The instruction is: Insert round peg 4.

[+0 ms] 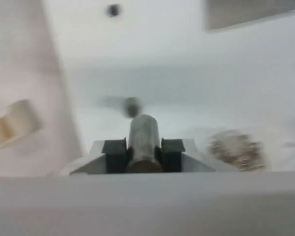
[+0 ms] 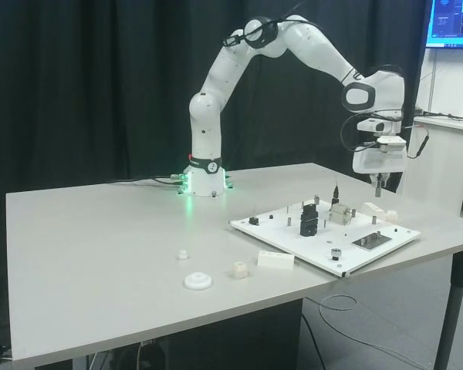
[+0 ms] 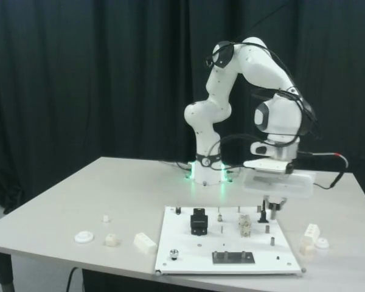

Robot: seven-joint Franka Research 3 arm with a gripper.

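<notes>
While the gripper [image 1: 143, 155] hangs above the white board [image 3: 188, 255], its black pads pinch the grey peg [image 1: 143, 140]; the dark spot [image 1: 132, 106] beyond the peg's tip may be a hole.

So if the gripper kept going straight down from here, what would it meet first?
Most likely the white board: the gripper hangs above it, shut on the round peg, whose tip would land first, near a small hole. Depth is unclear.

The room views are being lit evenly from above against black curtains [image 2: 100, 85]; green light is being cast at the arm's base [image 3: 207, 176]; the whole wrist view is being blurred, with a soft shadow across the frame's middle.
</notes>
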